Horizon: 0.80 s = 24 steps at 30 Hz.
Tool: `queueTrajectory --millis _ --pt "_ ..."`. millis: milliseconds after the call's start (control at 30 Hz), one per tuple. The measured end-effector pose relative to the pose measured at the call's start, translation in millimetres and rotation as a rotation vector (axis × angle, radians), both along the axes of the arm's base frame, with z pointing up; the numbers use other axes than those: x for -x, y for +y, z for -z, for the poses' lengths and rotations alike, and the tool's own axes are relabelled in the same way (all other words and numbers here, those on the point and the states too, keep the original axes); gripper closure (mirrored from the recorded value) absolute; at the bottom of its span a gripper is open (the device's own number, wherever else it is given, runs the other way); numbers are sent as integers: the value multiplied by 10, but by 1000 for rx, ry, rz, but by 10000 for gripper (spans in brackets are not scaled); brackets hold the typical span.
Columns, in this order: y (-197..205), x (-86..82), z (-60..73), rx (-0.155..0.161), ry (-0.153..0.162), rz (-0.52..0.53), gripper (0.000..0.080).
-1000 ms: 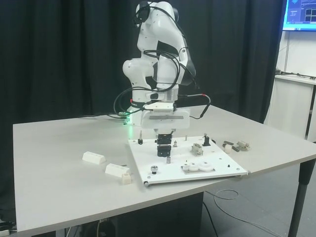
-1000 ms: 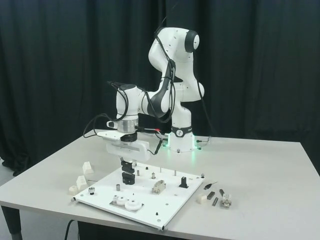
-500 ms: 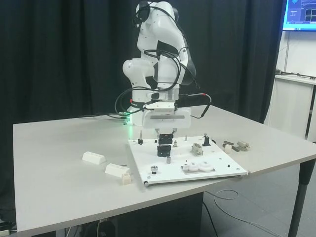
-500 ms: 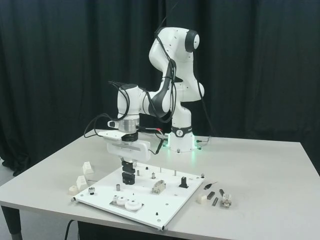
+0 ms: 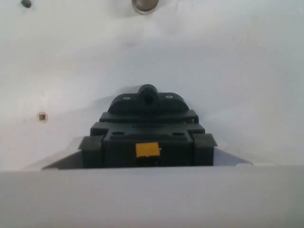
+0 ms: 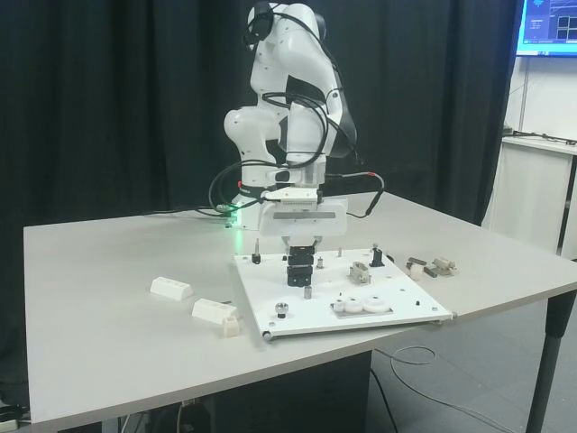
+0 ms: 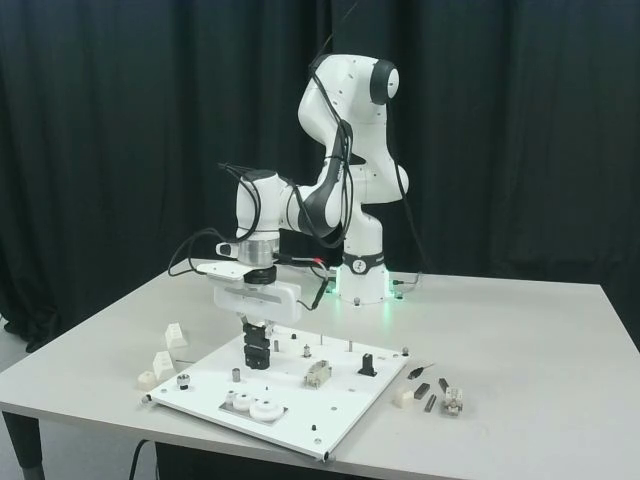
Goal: Insert D-SUB.
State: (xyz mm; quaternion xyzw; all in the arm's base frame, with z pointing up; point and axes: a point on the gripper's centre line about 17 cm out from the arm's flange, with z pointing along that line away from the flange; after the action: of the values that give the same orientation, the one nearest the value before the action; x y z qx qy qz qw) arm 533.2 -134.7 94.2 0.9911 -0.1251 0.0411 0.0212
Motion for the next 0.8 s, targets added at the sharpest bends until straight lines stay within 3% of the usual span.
queueTrajectory --millis 800 --pt "-21 8 -1 3 1 -42 418"
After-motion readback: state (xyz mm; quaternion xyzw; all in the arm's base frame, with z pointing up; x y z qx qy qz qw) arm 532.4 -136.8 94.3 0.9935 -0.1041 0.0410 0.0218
